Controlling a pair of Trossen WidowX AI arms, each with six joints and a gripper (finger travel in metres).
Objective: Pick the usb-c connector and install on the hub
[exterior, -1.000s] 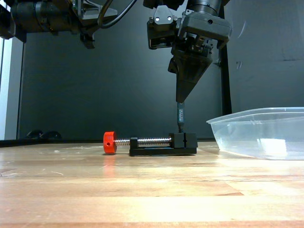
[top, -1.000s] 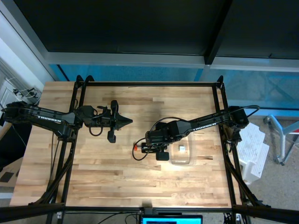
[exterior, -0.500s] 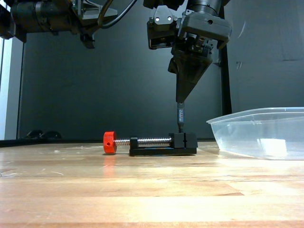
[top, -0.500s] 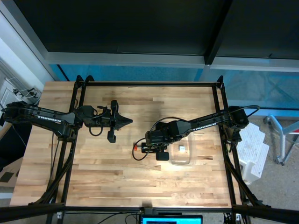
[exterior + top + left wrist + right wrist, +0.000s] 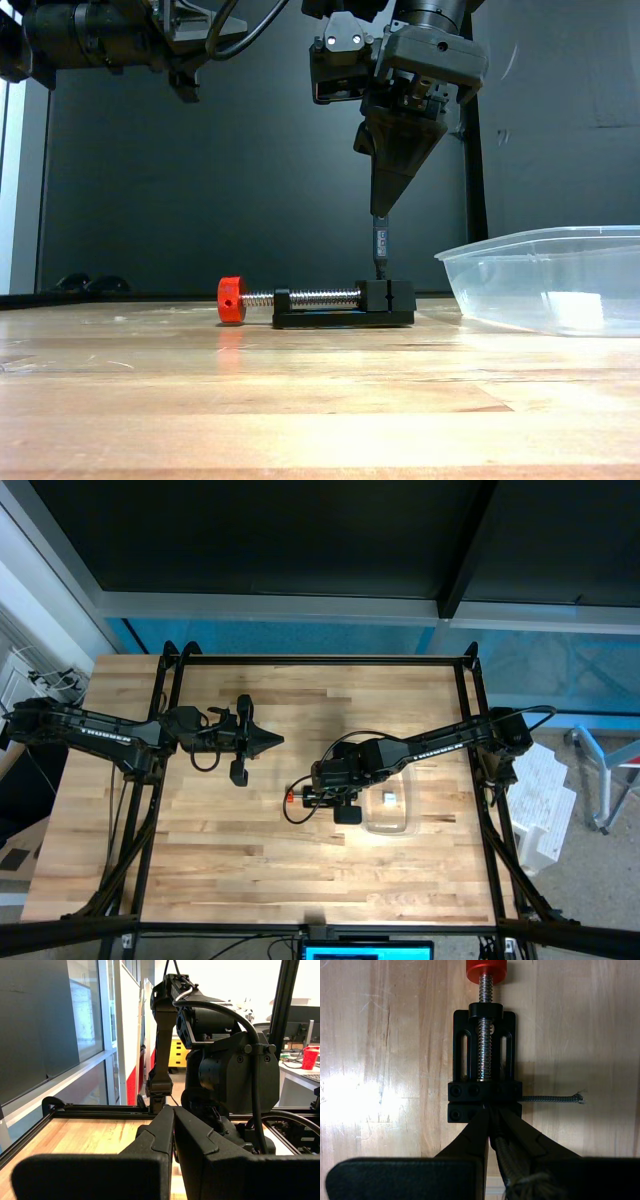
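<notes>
My right gripper (image 5: 380, 212) points straight down, shut on the usb-c connector (image 5: 380, 245). The connector hangs upright as a slim grey plug. Its lower end meets the top of a black screw clamp (image 5: 345, 304) with a red knob (image 5: 230, 299). How far in it sits I cannot tell. In the right wrist view the fingertips (image 5: 481, 1119) pinch a braided cable (image 5: 507, 1162) just over the clamp's end block (image 5: 484, 1100), and a cable stub (image 5: 552, 1099) sticks out sideways. My left gripper (image 5: 272, 740) hovers to the clamp's left, shut and empty (image 5: 173, 1112).
A clear plastic tub (image 5: 545, 285) stands right of the clamp, with a small white piece (image 5: 390, 798) inside. Black frame rails (image 5: 320, 661) border the wooden table. The right arm (image 5: 450, 742) reaches in across the tub.
</notes>
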